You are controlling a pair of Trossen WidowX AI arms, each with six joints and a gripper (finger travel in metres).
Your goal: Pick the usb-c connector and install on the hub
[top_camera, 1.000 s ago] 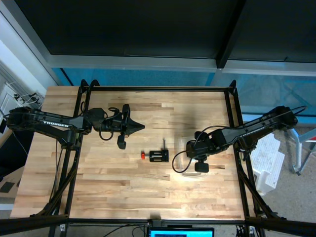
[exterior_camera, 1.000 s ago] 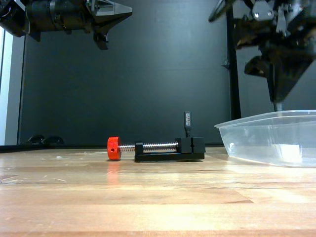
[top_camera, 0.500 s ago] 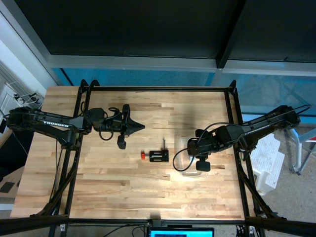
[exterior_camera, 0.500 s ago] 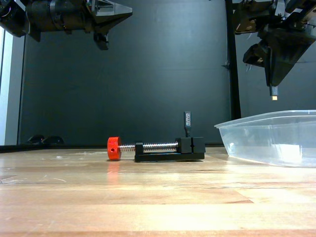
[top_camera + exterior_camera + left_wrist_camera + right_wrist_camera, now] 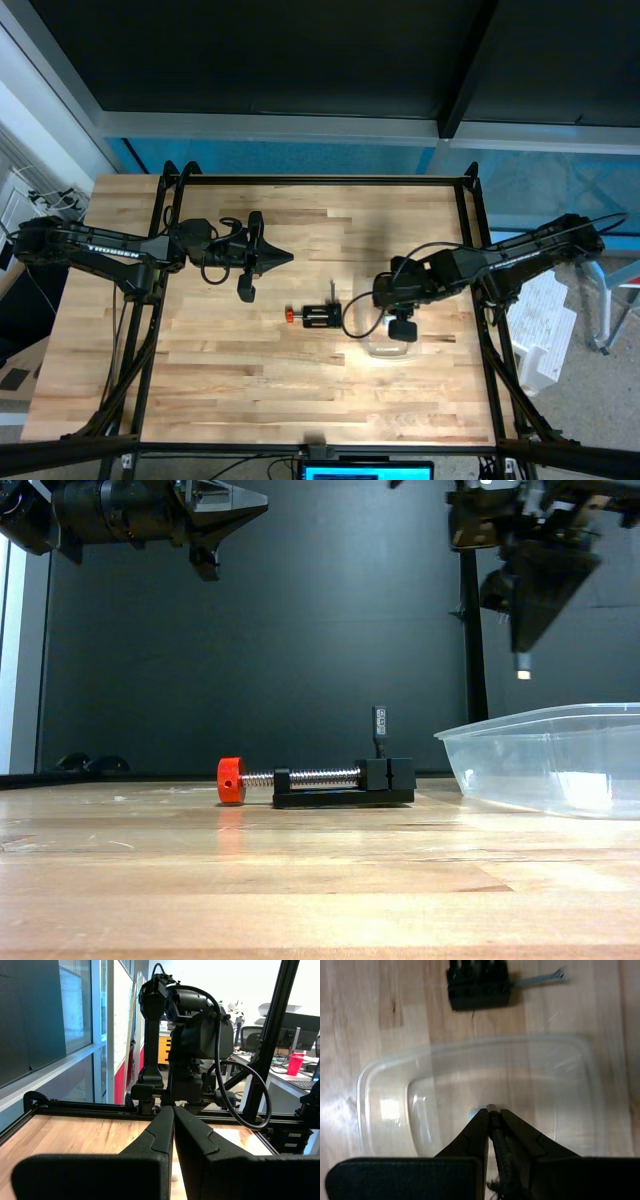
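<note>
The right gripper [image 5: 491, 1114] is pinching the usb-c connector [image 5: 522, 667] between its narrowed fingers, its tip poking down beyond them above the clear plastic tub [image 5: 470, 1044], while the left gripper [image 5: 173, 1110] is hovering high over the table [image 5: 250, 380], fingers pressed together.

Your usb-c connector [image 5: 522, 668] hangs silver tip down, pinched in the right gripper [image 5: 522, 645], high and to the right of the vise [image 5: 340, 785]. The hub [image 5: 379, 730] stands upright, clamped in that vise. The left gripper [image 5: 260, 498], fingers together, sits high to the vise's left.
</note>
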